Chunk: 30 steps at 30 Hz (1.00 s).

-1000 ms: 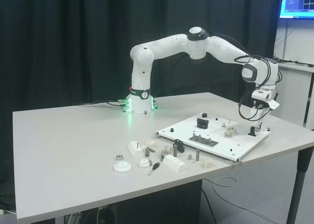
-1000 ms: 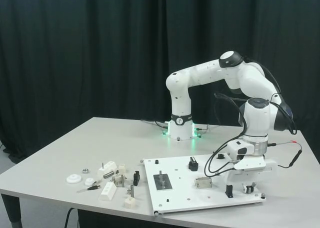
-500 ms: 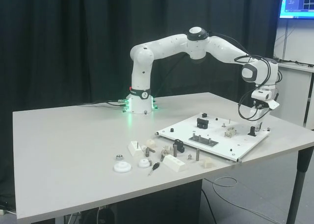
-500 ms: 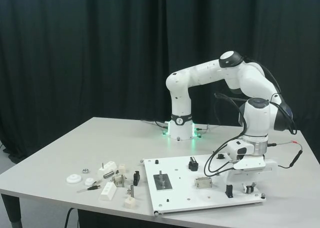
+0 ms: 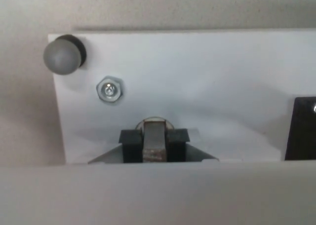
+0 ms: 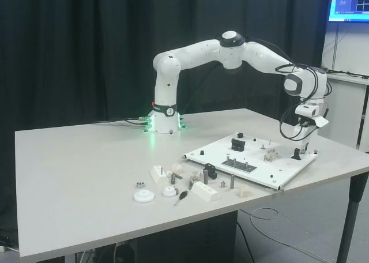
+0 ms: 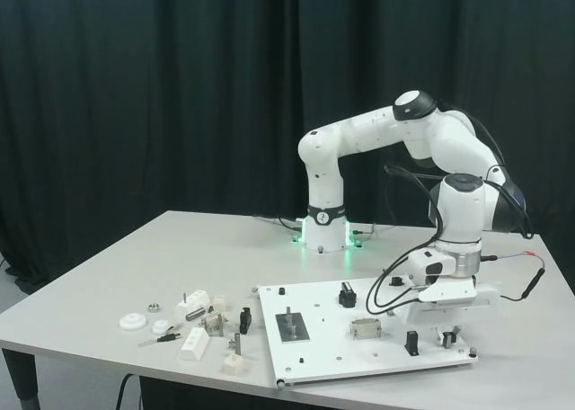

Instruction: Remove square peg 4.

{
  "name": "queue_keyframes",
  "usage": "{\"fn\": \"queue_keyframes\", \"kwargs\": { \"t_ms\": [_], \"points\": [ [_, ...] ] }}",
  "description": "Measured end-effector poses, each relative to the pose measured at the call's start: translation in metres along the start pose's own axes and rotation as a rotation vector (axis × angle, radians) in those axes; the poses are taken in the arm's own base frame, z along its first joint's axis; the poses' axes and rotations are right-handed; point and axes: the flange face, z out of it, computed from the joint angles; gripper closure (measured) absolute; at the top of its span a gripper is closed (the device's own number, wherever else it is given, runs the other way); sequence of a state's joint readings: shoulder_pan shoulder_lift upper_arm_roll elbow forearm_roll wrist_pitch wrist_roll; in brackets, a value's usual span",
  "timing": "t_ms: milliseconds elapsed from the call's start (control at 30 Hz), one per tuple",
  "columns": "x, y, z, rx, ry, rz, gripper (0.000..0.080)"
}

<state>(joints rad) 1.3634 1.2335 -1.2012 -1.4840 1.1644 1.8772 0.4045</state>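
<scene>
Against black curtains, on the white board (image 5: 207,82), the gripper (image 5: 154,153) pinches square peg 4 (image 5: 154,141): seemingly rigid, light, smooth-sided; gripped by its flats.

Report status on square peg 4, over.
End effector shut on square peg, over white board corner. Peg's clearance from its hole: cannot tell. Black block close beside, apart from it.

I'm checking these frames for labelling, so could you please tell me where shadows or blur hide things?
Wrist view: a blurred grey band hides the gripper fingertips, and soft shadow lies on the white board around the peg. Room views: even lighting, a black curtain behind, green glow at the arm's base.
</scene>
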Motion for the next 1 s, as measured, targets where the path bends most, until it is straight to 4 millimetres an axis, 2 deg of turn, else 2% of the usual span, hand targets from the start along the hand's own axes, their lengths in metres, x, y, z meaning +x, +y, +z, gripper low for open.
{"fn": "queue_keyframes", "kwargs": {
  "t_ms": [1000],
  "points": [
    [0.005,0.003,-0.045,0.016,-0.005,0.018,0.0706]
  ]
}}
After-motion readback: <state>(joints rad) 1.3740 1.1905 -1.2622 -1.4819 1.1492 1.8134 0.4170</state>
